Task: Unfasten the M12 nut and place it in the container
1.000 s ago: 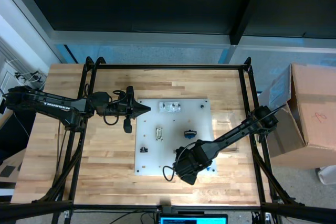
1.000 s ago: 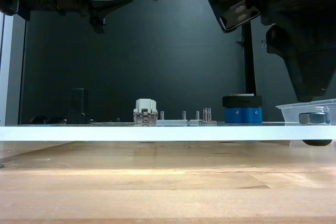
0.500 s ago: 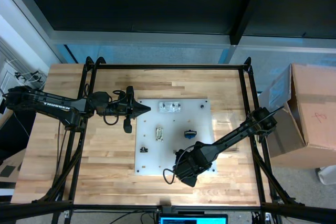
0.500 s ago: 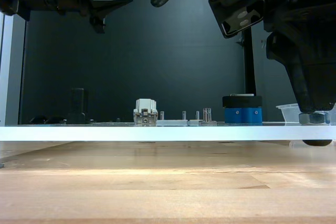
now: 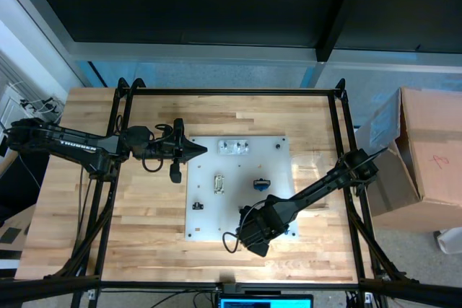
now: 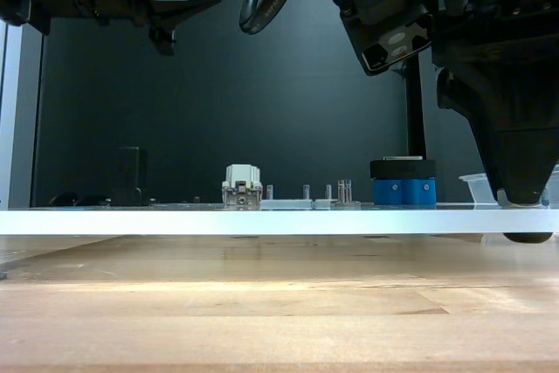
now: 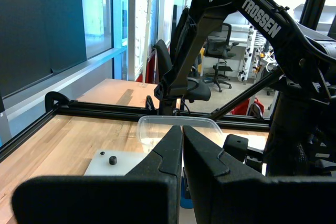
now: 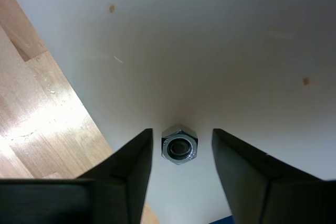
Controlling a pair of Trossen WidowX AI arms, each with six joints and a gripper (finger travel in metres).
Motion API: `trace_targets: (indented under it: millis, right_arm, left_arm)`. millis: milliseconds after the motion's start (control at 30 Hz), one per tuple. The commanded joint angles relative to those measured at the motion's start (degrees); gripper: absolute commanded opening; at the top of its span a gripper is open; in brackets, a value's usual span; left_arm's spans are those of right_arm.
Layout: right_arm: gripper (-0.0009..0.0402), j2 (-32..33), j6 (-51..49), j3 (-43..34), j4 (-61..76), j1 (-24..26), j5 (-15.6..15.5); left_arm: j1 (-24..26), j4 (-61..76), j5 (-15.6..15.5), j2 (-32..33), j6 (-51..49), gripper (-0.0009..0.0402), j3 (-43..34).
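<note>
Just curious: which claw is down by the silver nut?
The right gripper, its open fingers straddling the nut on its stud; the left gripper hangs shut, high by the board's left edge.

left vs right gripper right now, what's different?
Fingers: the left gripper is shut and empty; the right gripper is open, flanking the nut with a gap on each side.
Height: the left gripper hangs high by the far left corner of the board; the right gripper is down at the board.
Pose: the left gripper points level; the right gripper points down.
Shared: neither grips anything.
</note>
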State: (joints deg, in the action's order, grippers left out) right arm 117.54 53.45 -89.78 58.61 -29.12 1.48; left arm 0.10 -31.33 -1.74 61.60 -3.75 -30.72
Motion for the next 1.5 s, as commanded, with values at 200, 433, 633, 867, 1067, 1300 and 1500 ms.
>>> trace_targets:
  millis: [200, 433, 633, 867, 1067, 1300, 1500]
  right_arm:
    - [0.0052, -0.11, 0.0, -0.02, 0.09, -0.02, 0.0]
    - [0.0015, -0.11, -2.73, -0.02, 0.11, 0.0, -0.02]
    - [0.0013, -0.22, -16.98, -0.02, 0.0, 0.04, 0.02]
    - [0.0012, -0.22, -38.36, -0.02, -0.07, 0.11, 0.0]
    - [0.0012, -0.22, -54.07, -0.02, -0.07, 0.13, -0.02]
    - [0.0012, -0.68, -68.22, -0.02, 0.2, 0.11, -0.04]
    - [0.0012, -1.07, -72.17, -0.02, 0.46, 0.13, -0.04]
  left_arm:
    - [-0.02, -0.02, 0.02, 0.0, 0.0, 0.0, 0.0]
    - [-0.02, -0.02, 0.02, 0.0, 0.0, 0.0, 0.0]
    - [-0.02, -0.02, 0.02, 0.0, 0.0, 0.0, 0.0]
    - [-0.02, -0.02, 0.02, 0.0, 0.0, 0.0, 0.0]
    - [-0.02, -0.02, 0.02, 0.0, 0.0, 0.0, 0.0]
    - [-0.02, -0.02, 0.02, 0.0, 0.0, 0.0, 0.0]
    - [-0.02, -0.02, 0.02, 0.0, 0.0, 0.0, 0.0]
